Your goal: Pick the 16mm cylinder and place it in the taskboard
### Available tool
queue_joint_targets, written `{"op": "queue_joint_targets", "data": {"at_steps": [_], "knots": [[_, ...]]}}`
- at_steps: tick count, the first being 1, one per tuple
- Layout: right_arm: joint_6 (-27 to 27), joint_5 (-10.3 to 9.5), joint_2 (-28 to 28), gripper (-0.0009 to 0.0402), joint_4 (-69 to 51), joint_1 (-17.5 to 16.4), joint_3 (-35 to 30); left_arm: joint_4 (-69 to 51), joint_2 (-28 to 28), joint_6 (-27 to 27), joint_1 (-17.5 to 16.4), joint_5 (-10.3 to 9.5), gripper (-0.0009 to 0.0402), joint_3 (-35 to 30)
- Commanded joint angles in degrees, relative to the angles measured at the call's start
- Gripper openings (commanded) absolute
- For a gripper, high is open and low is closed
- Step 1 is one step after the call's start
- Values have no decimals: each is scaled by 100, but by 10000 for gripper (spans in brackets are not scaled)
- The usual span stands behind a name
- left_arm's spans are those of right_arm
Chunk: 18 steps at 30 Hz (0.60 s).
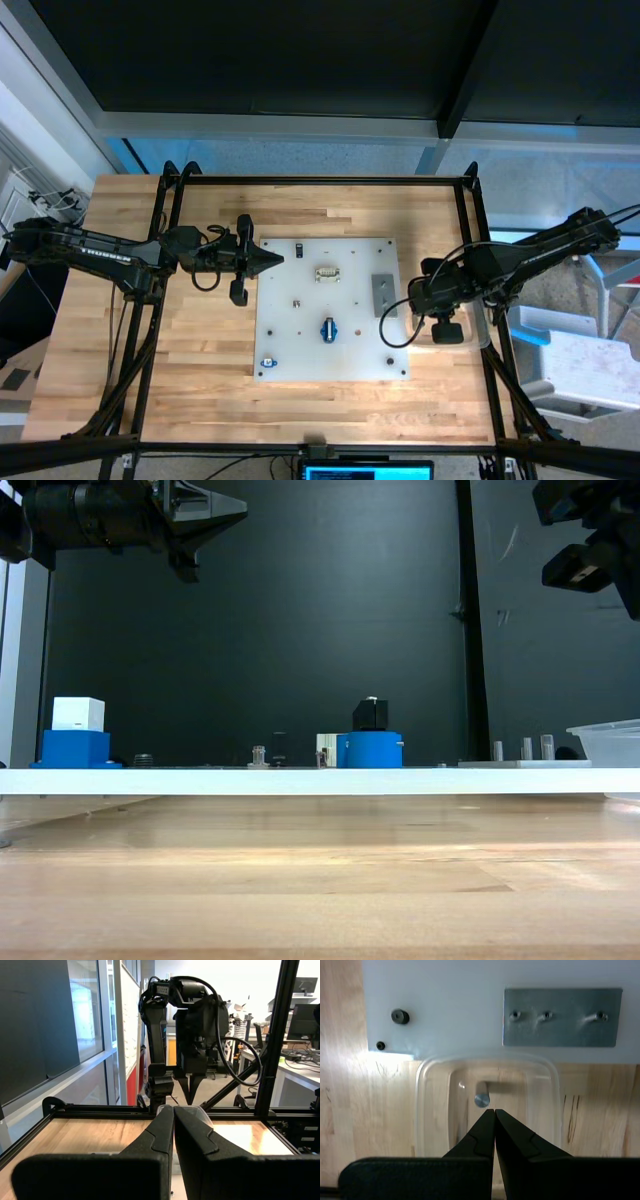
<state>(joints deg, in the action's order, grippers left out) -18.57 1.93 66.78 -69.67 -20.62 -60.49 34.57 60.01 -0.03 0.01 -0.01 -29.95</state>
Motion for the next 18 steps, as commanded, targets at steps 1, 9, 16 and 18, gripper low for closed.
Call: {"op": "queue_joint_targets", "data": {"at_steps": [1, 9, 16, 18], "knots": [[-2, 7, 9, 0, -13, -9, 2, -2, 0, 0, 0, 0, 0, 0], [-50, 22, 9, 0, -35, -42, 81, -2, 0, -2, -2, 0, 0, 0], [-55, 26, 7, 39, -4, -52, 251, -2, 0, -2, -2, 0, 0, 0], [-107, 105, 7, 61, 72, -68, 330, -2, 0, 0, 0, 0, 0, 0]]}}
